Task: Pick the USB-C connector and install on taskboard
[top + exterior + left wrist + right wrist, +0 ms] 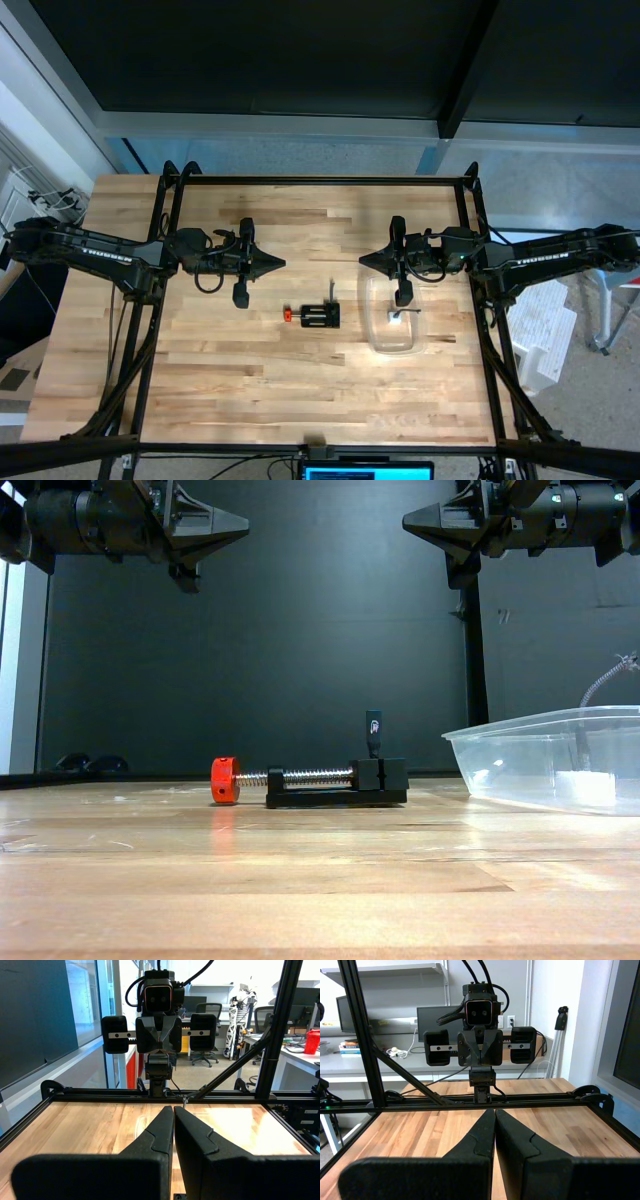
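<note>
The taskboard [318, 316] is a small black block lying mid-table, with an orange-red knob [225, 780] at its left end and a thin dark pin [373, 732] standing up from its right end. A short dark sliver, the USB-C connector [409, 311], lies inside the clear tray [378, 340] beside a small white bit [396, 318]. My left gripper [283, 264] hovers high, left of and behind the taskboard, shut and holding nothing. My right gripper [362, 262] hovers at the same height above the tray's far left corner, also shut and holding nothing. The two tips face each other.
A black frame [320, 181] runs around the wooden table. A thin cable [603, 687] rises from the tray [520, 742]. Each wrist view shows the opposite arm [160, 1025] [480, 1025] beyond the shut fingers [160, 1135] [480, 1135].
</note>
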